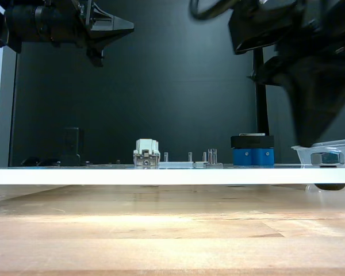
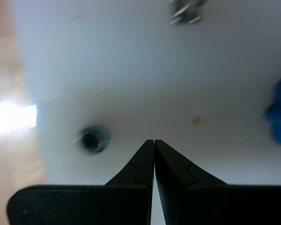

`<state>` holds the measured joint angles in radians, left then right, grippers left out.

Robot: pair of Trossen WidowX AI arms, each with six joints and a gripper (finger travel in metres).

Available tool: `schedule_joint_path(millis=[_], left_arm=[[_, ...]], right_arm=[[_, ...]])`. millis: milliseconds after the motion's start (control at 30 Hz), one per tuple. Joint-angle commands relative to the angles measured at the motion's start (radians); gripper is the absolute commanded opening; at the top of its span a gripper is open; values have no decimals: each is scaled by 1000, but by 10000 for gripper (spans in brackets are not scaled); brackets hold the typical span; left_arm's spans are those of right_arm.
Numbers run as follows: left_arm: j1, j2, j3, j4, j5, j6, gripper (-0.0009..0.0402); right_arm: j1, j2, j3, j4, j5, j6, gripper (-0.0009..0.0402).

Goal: Unfasten the M12 nut and place it in the container

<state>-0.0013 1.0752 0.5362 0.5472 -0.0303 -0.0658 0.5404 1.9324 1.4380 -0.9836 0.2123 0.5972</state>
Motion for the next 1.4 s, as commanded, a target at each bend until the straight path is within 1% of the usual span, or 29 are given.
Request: schedule_joint_path(millis=[33,167,233,433,767,933,967,1000,1100,1133,1167,1300,1333,1400], left_arm=[[0,0,0,0,0,0,0],[0,0,0,0,0,0,0],[0,0,0,1,0,0,0],[0,0,0,0,0,0,0],[0,0,0,0,0,0,0],[0,0,0,0,0,0,0],[0,0,0,0,0,0,0],[0,0,0,0,0,0,0],[0,0,0,1,0,0,0],[0,0,0,0,0,0,0],[0,0,0,0,0,0,0],[0,0,0,0,0,0,0],[0,0,0,0,0,0,0],[0,0,0,0,0,0,0]], right_arm=[[-2,-12,7,1,-81,-3,0],[-2,-25,24,2,-206,-3,0],[-2,-28,34,3,-244,-2,0],[-1,-9,23,48,-269,-2,0],[-1,27,-10,115,-265,-2,0],[-2,27,-10,113,-253,-5,0],[-2,27,-10,110,-239,-8,0],[-2,26,-10,100,-205,-8,0],[-2,11,-5,33,-8,58,0],[-1,6,0,14,24,74,0],[-2,2,6,0,31,76,0],[-2,-5,25,-30,20,76,0],[-1,-8,25,-30,11,76,0],[-1,-13,25,-28,-34,76,0]])
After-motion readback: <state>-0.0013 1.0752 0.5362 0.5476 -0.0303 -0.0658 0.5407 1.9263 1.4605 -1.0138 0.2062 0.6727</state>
